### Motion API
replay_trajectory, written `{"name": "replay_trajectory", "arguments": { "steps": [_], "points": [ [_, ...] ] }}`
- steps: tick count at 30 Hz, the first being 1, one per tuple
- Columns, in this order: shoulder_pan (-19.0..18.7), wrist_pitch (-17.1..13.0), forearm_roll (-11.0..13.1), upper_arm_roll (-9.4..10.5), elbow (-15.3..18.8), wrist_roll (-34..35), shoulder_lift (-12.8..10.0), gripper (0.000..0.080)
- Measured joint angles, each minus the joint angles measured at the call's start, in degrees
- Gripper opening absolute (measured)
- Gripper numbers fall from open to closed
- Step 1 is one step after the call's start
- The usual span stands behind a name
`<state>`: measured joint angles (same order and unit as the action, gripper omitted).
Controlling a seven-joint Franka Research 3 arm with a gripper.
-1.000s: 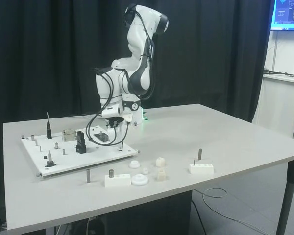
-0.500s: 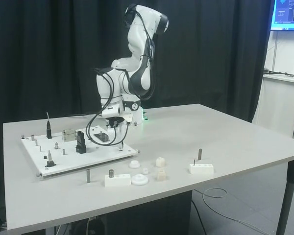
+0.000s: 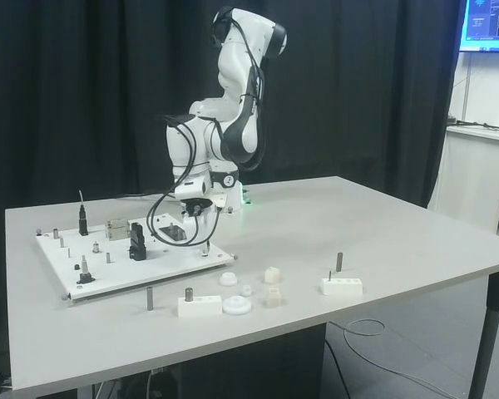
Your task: Insert bolt 4.
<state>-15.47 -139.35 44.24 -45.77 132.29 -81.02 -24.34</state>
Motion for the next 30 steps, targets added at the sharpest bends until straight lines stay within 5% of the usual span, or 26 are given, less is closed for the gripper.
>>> {"name": "replay_trajectory", "arguments": {
  "steps": [30],
  "points": [
    [-2.3, -2.9, -1.8, -0.77, 1.2, 4.6, 0.2, 0.0229]
  ]
}}
